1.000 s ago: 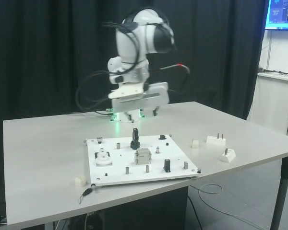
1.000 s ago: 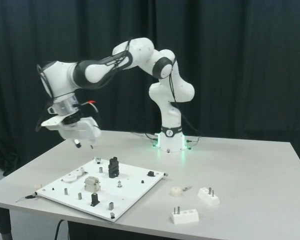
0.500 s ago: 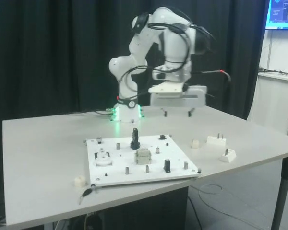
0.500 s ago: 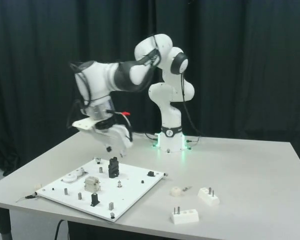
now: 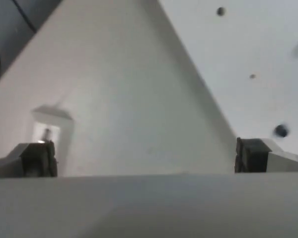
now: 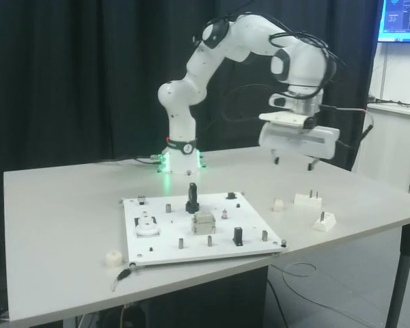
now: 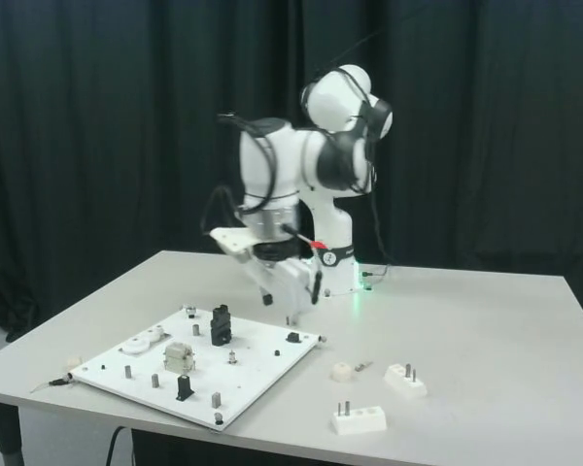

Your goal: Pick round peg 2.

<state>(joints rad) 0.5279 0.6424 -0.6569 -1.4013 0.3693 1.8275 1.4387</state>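
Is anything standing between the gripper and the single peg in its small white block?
Nothing visible does: the gripper hangs open above the table, and the peg stands exposed in its block.

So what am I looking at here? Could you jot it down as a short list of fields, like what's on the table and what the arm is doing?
arm: white, bolted on the grey table, held in the air
gripper: above the table, beside the white board, holding nothing
fingers: open, wide apart
white board: carries small pegs and black parts
white blocks: two-pin block and one-pin block on the table beside the board
wrist view: one-pin block below the fingers
peg picked: not yet
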